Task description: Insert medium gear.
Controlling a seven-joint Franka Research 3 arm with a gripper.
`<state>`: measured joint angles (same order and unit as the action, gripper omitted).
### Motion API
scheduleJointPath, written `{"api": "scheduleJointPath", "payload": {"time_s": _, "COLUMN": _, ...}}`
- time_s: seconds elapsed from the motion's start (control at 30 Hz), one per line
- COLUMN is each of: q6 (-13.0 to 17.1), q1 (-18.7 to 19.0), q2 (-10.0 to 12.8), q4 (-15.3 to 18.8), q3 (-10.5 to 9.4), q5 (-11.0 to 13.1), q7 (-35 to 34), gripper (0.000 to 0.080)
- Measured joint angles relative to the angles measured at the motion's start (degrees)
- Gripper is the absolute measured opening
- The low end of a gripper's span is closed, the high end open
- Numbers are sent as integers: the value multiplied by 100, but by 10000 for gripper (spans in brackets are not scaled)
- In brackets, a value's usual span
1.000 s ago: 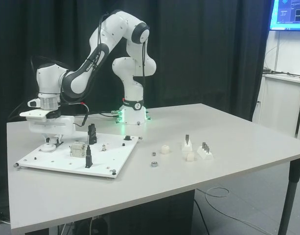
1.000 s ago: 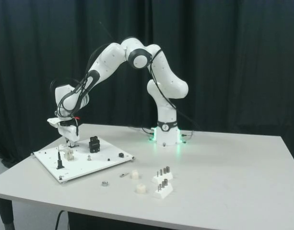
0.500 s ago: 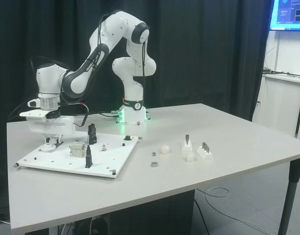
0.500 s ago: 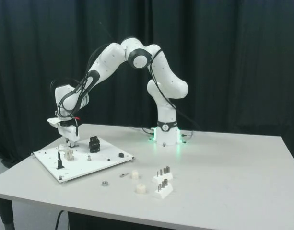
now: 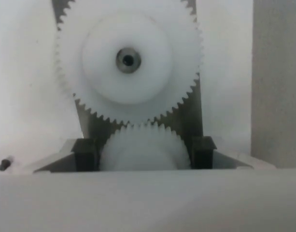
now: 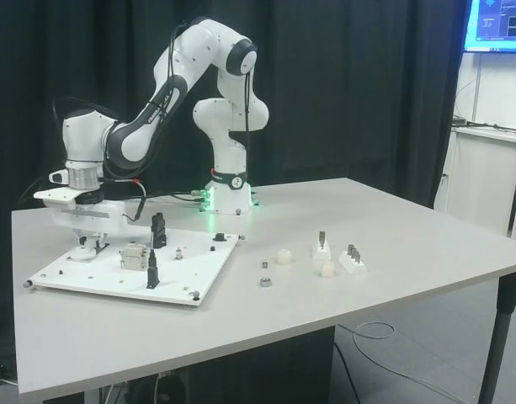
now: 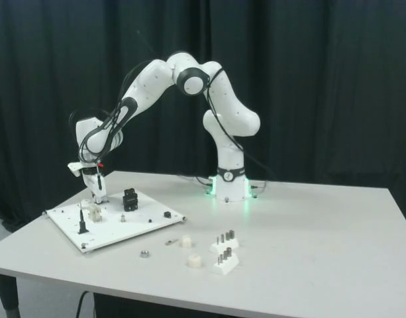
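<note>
The wrist view shows the white medium gear (image 5: 143, 145) sitting between my two black fingertips (image 5: 86, 154), which hug its sides. My gripper (image 5: 143, 153) is shut on it. The gear's teeth meet those of the large white gear (image 5: 128, 63), which sits on a peg on the white board (image 5: 22, 96). From the room views, my gripper (image 6: 87, 244) (image 7: 97, 196) points straight down at the far left corner of the white board (image 6: 190, 269) (image 7: 143, 222). The hand hides the gears there.
On the board stand a black block (image 6: 158, 229), a black upright pin (image 6: 151, 271) and a small grey fixture (image 6: 135, 257). Right of the board, on the grey table, lie a nut (image 6: 263, 281), two white gears (image 6: 284, 257) and two white peg stands (image 6: 353, 261).
The hand has shifted a little upward and changed its stance over the board's corner. Nothing else on the table has moved.
</note>
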<state>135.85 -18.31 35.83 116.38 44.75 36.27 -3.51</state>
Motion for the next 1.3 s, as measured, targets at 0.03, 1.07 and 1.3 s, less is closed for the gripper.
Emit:
{"api": "scheduleJointPath", "payload": {"time_s": 0.03, "q6": 0, "q1": 0, "q2": 2, "q4": -1, "q3": 0, "q5": 0, "q7": -20, "gripper": 399}}
{"api": "scheduleJointPath", "payload": {"time_s": 1.07, "q6": -30, "q1": 6, "q2": 30, "q4": -60, "q3": -2, "q5": -168, "q7": 365, "gripper": 680}}
{"api": "scheduleJointPath", "payload": {"time_s": 1.3, "q6": -238, "q1": 14, "q2": -29, "q4": -166, "q3": 78, "q5": -255, "q7": 364, "gripper": 771}}
